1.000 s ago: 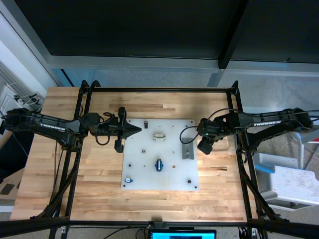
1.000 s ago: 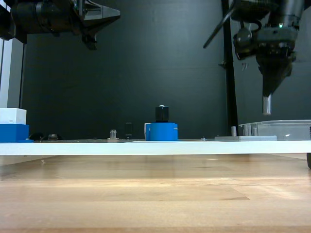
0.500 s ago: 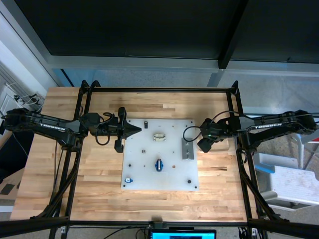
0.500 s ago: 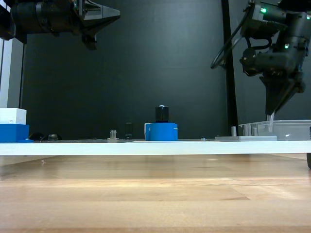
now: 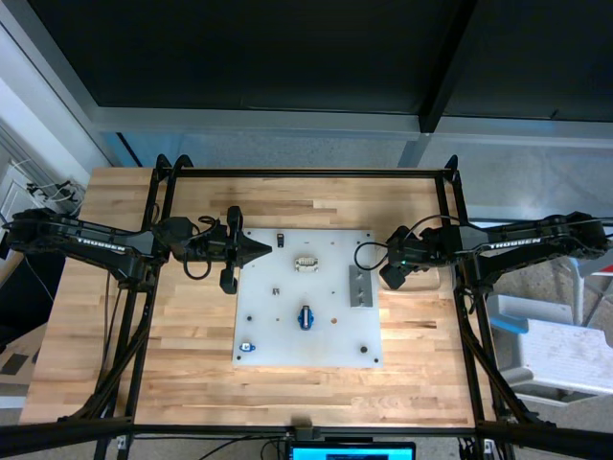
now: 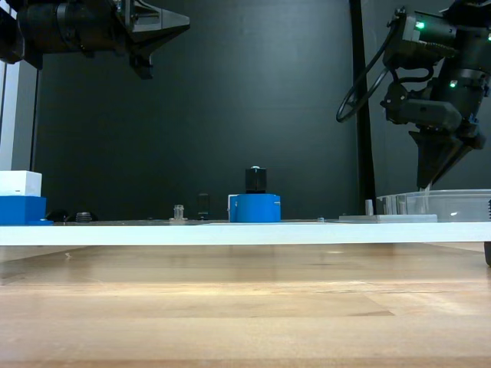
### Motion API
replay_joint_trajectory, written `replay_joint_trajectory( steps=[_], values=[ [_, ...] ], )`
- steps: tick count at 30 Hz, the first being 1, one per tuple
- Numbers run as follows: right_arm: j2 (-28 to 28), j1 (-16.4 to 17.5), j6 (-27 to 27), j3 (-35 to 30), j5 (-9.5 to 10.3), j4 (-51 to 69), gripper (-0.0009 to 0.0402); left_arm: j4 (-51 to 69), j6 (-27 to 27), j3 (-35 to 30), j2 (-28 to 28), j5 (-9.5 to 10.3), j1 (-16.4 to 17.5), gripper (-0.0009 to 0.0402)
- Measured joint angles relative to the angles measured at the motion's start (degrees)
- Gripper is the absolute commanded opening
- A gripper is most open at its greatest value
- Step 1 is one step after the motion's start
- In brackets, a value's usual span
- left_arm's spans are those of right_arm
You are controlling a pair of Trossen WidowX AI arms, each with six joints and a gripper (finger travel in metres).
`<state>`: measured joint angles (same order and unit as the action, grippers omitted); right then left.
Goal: Pick the 16mm cylinder and place it in the container
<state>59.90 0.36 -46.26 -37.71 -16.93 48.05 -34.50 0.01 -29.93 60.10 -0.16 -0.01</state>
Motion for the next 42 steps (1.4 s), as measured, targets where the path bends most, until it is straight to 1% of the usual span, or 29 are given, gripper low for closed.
replay_joint_trajectory(
  steps=[8,9,12,13,17,20,31,38,42],
  values=[
    [0.0,0.0,-1.3,2.0,-0.17,-1.2,0.0004,0.0,0.0,0.0,0.0,0.0,0.0,0.0],
    [0.0,0.0,-1.3,2.2,-0.59,-1.7,0.0004,0.0,0.0,0.0,0.0,0.0,0.0,0.0],
    [0.0,0.0,-1.4,2.4,-2.89,-2.2,0.0004,0.0,0.0,0.0,0.0,0.0,0.0,0.0],
    [0.0,0.0,-1.4,2.4,-3.23,-2.2,0.0004,0.0,0.0,0.0,0.0,0.0,0.0,0.0],
    [0.0,0.0,-1.4,2.5,-3.23,-2.2,0.0009,0.0,0.0,0.0,0.0,0.0,0.0,0.0],
    [0.1,0.0,-1.4,2.7,-3.19,-2.3,0.0025,0.0,0.0,0.0,0.0,0.0,0.0,0.0],
    [0.1,0.2,-1.0,2.8,-3.06,-2.3,0.0104,0.0,0.0,0.0,0.0,0.0,0.0,0.0],
    [0.1,0.3,-1.0,2.8,-2.97,-2.3,0.0135,0.0,0.0,0.0,0.0,0.0,0.0,0.0],
    [0.1,0.4,-1.0,2.8,-2.56,-2.3,0.0147,0.0,0.0,0.0,0.0,0.0,0.0,0.0]
  ],
)
